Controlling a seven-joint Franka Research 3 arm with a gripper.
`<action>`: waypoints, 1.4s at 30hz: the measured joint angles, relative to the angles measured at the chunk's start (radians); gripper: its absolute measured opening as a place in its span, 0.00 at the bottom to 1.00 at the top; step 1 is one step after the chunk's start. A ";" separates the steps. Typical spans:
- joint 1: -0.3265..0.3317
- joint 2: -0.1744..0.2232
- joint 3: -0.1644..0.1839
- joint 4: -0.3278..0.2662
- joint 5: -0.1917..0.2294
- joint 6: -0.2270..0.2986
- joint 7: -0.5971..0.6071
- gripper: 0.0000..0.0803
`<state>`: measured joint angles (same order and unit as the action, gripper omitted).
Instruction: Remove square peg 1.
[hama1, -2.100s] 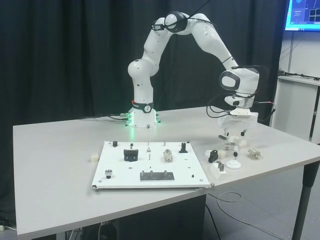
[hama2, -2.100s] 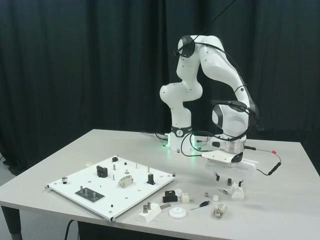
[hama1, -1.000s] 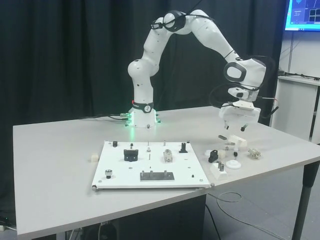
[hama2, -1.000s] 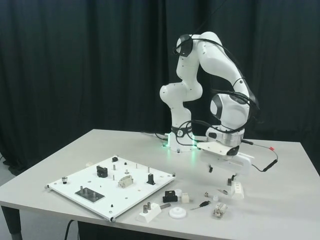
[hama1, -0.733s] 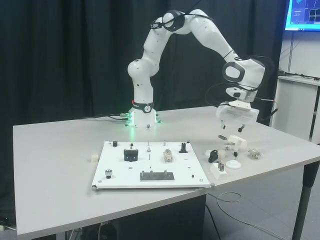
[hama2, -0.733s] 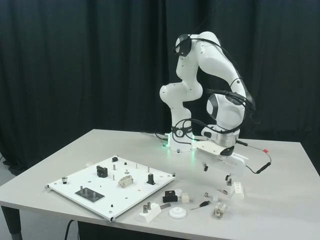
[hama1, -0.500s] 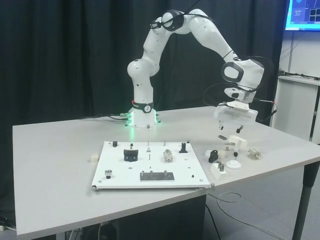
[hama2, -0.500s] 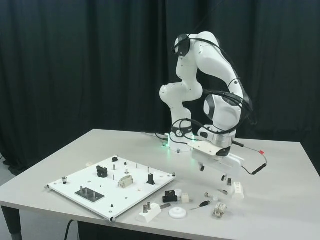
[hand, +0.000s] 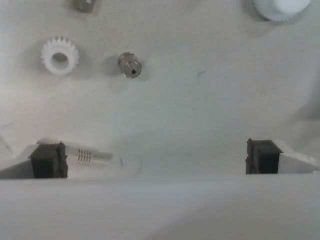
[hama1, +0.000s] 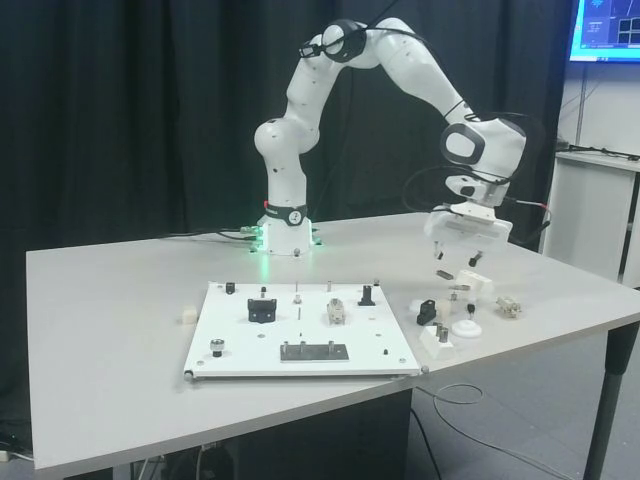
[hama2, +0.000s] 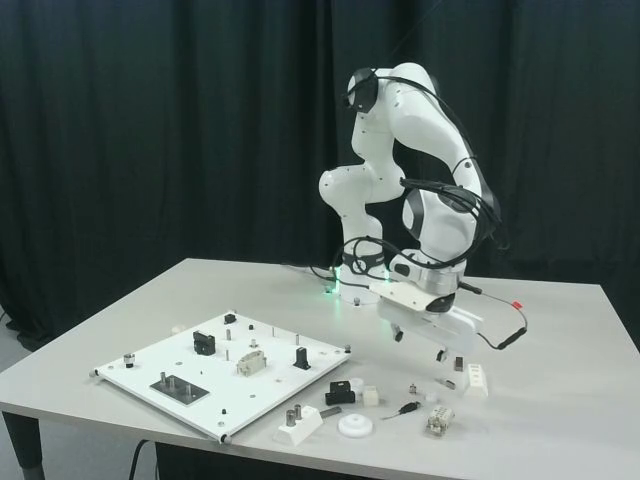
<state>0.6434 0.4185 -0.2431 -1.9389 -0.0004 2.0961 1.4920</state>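
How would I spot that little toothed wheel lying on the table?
Start at the white board on the grey table, then look past its edge to the loose parts under the gripper. The small white gear lies beside a metal stud; only it has teeth around a centre hole.

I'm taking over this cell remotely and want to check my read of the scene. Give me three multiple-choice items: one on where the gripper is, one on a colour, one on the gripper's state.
1. Where is the gripper?
A. Above the loose parts beside the board
B. Down on the middle of the board
C. Behind the arm's base

2. What colour is the board?
A. Black
B. Green
C. White

3. What state is the gripper in?
A. Shut on a peg
B. Open and holding nothing
C. Shut on a gear

Answers:
1 A: both room views show it hanging over the scattered parts, off the board's side.
2 C: the board is white on the grey table.
3 B: the wrist view shows the fingertips wide apart with only bare table between them.
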 joint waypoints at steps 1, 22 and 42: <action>-0.001 -0.001 0.000 0.000 0.000 -0.002 -0.001 1.00; -0.011 -0.011 0.000 -0.001 -0.008 -0.023 -0.021 1.00; -0.024 -0.028 0.000 -0.025 -0.013 -0.033 -0.038 1.00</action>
<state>0.6194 0.3909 -0.2431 -1.9642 -0.0137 2.0631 1.4539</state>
